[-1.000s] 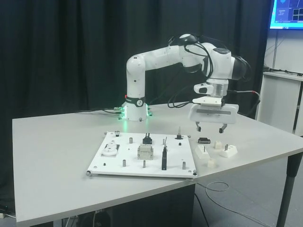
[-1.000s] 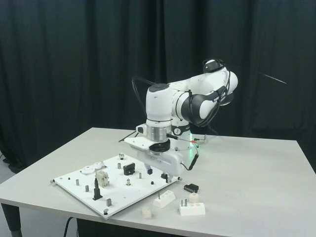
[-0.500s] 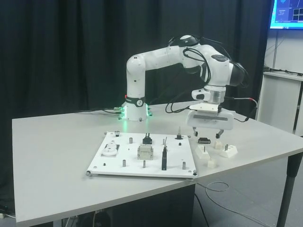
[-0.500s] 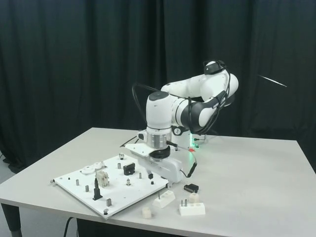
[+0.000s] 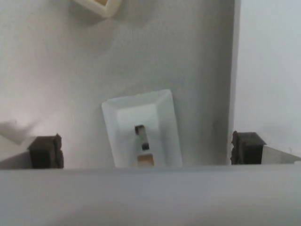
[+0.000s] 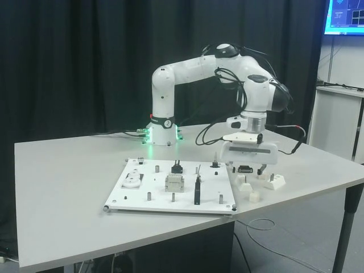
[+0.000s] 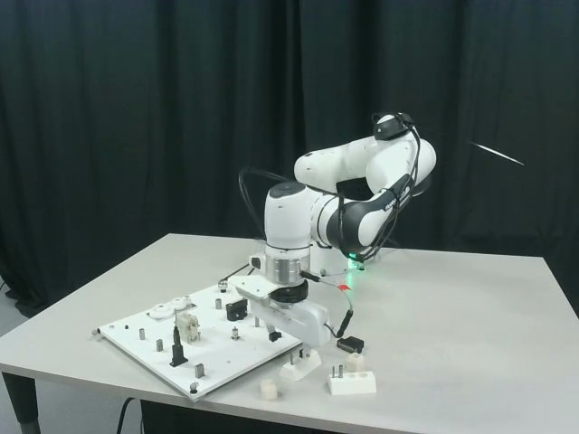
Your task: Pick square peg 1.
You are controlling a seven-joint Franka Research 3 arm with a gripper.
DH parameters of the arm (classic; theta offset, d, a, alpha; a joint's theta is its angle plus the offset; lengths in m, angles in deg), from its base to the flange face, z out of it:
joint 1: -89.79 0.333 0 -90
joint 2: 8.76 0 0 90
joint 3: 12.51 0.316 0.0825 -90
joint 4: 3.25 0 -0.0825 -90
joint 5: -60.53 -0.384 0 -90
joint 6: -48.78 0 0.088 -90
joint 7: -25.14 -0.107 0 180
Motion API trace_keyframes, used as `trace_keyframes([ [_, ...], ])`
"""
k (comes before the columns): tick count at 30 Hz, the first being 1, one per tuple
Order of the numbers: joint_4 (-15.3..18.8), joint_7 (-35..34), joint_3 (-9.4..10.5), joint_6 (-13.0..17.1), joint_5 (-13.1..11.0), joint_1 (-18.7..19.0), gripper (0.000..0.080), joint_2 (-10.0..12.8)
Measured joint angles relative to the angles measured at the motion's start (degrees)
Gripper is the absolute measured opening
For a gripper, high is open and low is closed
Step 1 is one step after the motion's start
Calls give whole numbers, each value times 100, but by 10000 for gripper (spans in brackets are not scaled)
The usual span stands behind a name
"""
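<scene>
1. The gripper (image 5: 143, 150) is seen in the wrist view with its two black pads (image 5: 46, 151) spread wide; nothing is held between them.
2. The peg (image 5: 140, 136) stands upright in a white holder (image 5: 141, 127), on the grey table (image 6: 68, 170) just off the board (image 6: 170, 187), near the table's edge. It is placed roughly midway between the pads.
3. In the room views the gripper (image 7: 291, 342) is held low over the holder (image 7: 301, 365), so the step in hand is judged to be the final descent before the grasp.
4. The descent is best made straight down, so that the peg stays centred and neither pad is pushed onto the holder's sloped walls.
5. The pads should be closed only on the exposed part of the peg above the holder; the peg's faces should be met squarely.
6. The neighbouring white blocks (image 6: 273, 181) lie close by, so sideways drift is to be avoided.
7. A vertical lift is advised afterwards, as the holder looks light and could be dragged along.
</scene>
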Motion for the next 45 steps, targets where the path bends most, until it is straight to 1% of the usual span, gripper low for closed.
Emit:
trace_keyframes([
  [7, 62, 18, 154, 194, -99, 2, 800, 1],
  [14, 91, 42, 282, 351, -108, 9, 800, 14],
  [22, 119, 145, 356, 451, -108, 13, 800, 38],
  [30, 148, 217, 378, 458, -107, 16, 800, 38],
  [31, 151, 223, 378, 458, -107, 17, 531, 38],
  [35, 160, 255, 378, 458, -107, 24, 531, 38],
  [36, 161, 261, 378, 458, -107, 25, 364, 38],
  [41, 162, 267, 377, 457, -107, 32, 364, 37],
  [42, 162, 268, 377, 456, -107, 34, 214, 36],
  [45, 162, 268, 377, 456, -107, 40, 214, 31],
])
